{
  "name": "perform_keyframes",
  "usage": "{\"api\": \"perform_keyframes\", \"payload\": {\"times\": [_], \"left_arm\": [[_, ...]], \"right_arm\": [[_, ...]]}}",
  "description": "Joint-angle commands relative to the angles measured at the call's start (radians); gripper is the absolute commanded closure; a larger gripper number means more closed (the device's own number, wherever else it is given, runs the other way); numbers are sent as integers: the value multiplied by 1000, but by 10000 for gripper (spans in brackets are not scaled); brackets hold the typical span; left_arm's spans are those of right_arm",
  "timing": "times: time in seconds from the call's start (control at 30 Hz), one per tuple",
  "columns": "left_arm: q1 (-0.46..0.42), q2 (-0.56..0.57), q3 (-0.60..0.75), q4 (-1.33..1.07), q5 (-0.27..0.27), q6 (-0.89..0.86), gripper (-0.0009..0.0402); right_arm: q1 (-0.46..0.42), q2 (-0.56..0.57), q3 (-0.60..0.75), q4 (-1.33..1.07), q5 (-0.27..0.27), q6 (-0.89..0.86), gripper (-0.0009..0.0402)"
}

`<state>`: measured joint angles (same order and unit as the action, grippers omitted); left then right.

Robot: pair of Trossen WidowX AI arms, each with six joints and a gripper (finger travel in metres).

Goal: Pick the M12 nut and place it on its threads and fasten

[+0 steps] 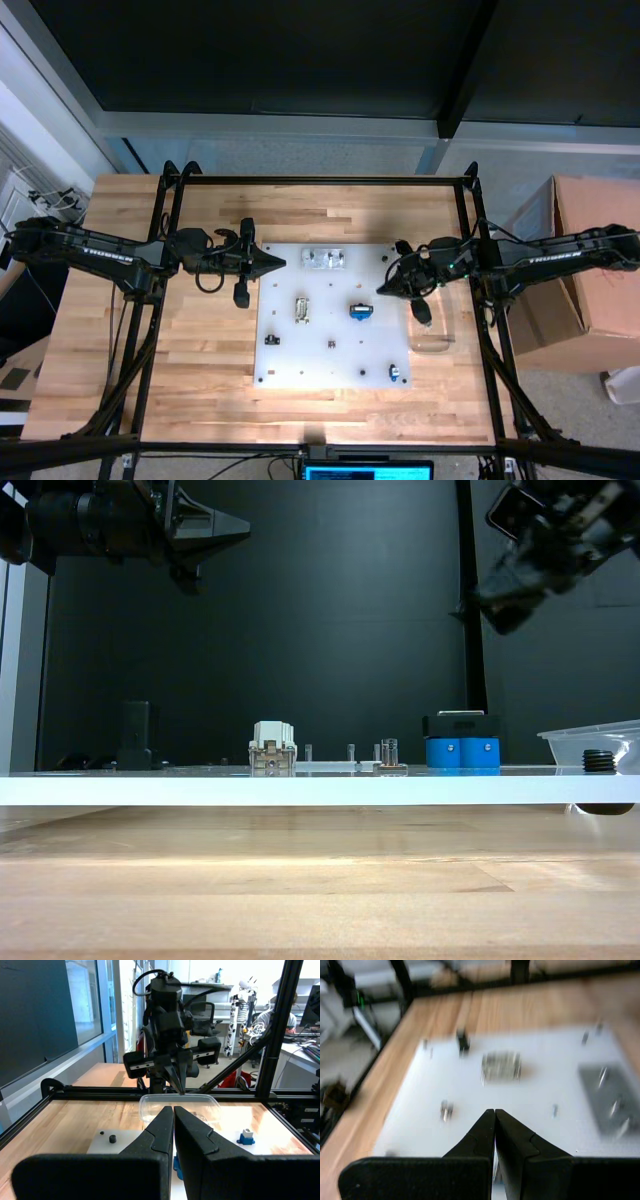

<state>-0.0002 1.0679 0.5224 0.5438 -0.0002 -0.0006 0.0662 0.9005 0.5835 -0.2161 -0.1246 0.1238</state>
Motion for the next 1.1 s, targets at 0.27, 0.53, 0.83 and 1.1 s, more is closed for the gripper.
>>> {"api": "perform_keyframes", "payload": {"times": [0.27, 0.53, 0.83, 1.1], "left_arm": [[0, 0, 0, 0, 0, 0, 393], [0, 0, 0, 0, 0, 0, 393], [0, 0, 0, 0, 0, 0, 393], [0, 0, 0, 0, 0, 0, 393]], "right_arm": [[98, 44, 174, -531, 27, -81, 393], [107, 63, 225, -787, 27, -359, 393], [122, 106, 225, -982, 29, -788, 393], [157, 203, 225, -1017, 137, -967, 376]]}}
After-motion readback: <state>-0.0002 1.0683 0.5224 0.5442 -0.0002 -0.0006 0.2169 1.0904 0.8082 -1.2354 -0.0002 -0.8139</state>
